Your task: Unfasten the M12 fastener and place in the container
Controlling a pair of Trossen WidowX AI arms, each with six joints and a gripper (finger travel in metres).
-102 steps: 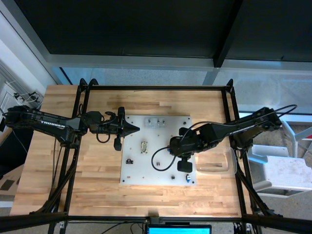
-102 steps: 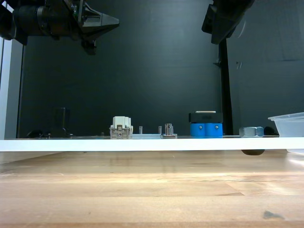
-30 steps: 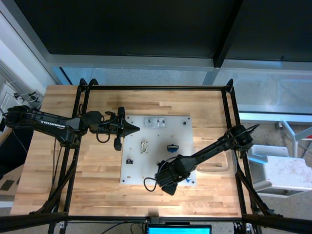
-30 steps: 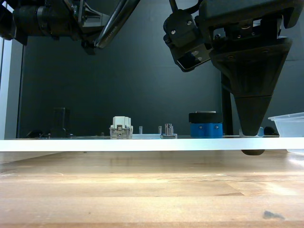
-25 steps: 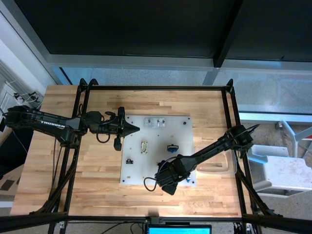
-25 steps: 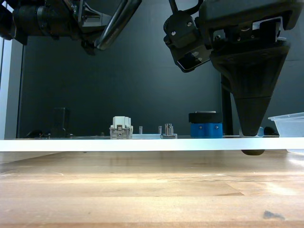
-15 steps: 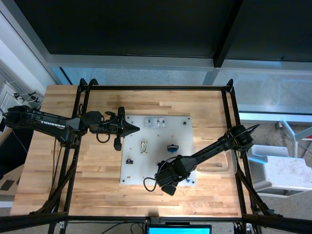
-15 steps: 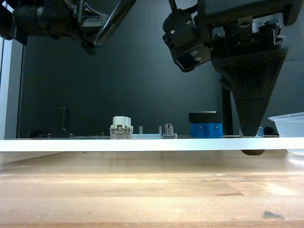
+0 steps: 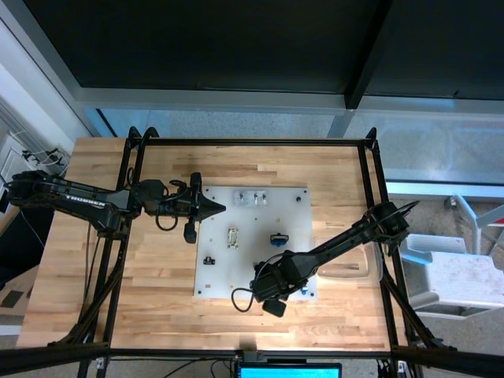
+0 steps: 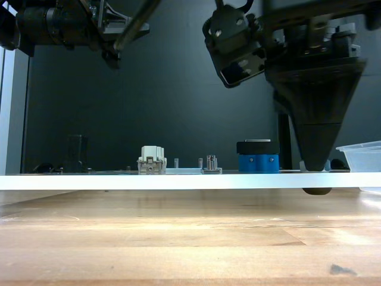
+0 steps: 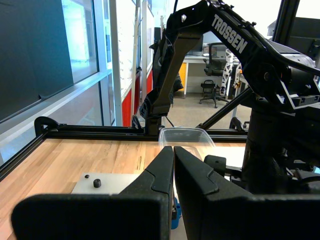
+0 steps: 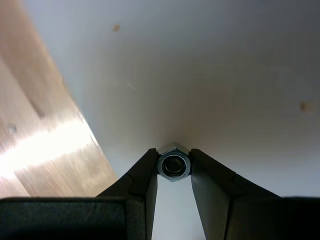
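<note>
Right gripper pinches M12 fastener, apparently on its stud by white board edge. Wrist turned slightly since half-second ago, so unscrewing starts. Container waits. Left gripper pressed together, parked high.

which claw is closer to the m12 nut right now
Right. The right claw grips the M12 nut at the white board's near right edge; the left claw hangs shut above the board's far left corner, well away.

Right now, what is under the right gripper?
The silver nut, pinched between the right gripper's fingers against the white board; the stud beneath it is covered. The left gripper hangs shut above the board's left edge.
</note>
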